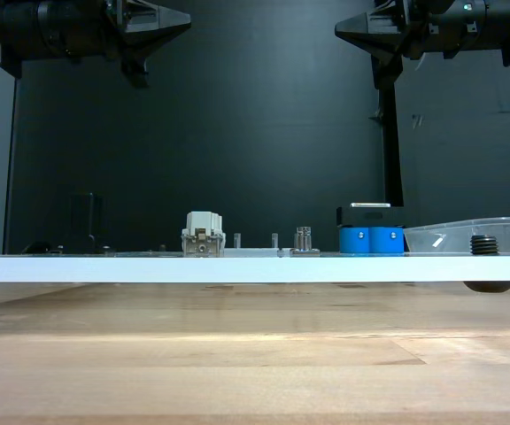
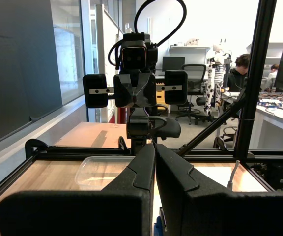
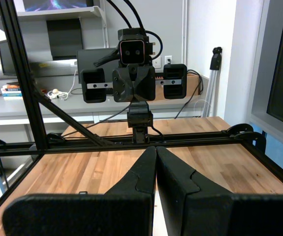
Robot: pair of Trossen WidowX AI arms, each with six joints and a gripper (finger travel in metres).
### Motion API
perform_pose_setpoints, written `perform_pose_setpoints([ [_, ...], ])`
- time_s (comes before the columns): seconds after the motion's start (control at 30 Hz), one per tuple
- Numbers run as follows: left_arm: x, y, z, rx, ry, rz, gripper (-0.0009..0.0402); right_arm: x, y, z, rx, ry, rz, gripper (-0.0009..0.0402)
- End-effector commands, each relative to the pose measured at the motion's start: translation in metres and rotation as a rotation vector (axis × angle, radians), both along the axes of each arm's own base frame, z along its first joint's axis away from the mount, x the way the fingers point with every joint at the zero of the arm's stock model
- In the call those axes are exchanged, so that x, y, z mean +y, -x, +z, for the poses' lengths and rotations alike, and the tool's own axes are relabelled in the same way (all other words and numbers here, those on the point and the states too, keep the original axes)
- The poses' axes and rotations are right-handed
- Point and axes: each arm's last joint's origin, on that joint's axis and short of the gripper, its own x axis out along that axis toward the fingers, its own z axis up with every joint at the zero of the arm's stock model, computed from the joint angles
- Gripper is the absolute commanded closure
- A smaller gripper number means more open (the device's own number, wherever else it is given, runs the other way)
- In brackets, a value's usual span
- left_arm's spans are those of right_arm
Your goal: Remove the RJ45 connector from the taskboard and place in the container
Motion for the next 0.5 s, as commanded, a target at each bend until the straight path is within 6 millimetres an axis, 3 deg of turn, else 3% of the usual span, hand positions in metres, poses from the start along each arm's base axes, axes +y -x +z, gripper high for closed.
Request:
perform_pose_setpoints([
  [0.03, 0.0, -0.0001, 0.0001, 0.0, 0.0, 0.0, 0.0393, 0.0, 0.0, 0.0004, -0.005, 0.001, 0.0, 0.0393],
  [0.5, 0.0, -0.0001, 0.0001, 0.0, 0.0, 0.0, 0.0393, 0.0023, 0.0001, 0.003, 0.011, 0.001, 0.064, 0.0393],
])
